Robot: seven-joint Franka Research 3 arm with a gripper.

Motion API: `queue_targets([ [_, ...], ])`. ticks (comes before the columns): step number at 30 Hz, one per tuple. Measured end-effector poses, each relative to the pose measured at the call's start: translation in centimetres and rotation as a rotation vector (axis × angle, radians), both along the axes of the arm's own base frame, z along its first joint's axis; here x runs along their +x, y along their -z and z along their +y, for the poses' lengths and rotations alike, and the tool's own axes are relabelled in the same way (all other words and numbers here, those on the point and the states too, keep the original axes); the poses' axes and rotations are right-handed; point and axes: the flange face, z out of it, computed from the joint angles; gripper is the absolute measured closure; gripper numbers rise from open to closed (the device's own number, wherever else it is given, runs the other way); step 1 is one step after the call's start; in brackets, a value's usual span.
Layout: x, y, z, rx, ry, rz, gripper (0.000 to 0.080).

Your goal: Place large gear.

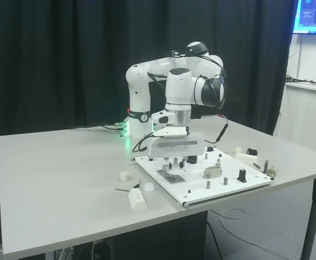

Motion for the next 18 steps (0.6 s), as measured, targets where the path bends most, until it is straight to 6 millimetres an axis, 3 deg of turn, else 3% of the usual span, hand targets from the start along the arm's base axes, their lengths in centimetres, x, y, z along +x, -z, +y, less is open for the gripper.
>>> queue_targets([
  [18, 0.07, -0.15, -0.4, -0.01, 0.004, -0.008, 0.0473],
])
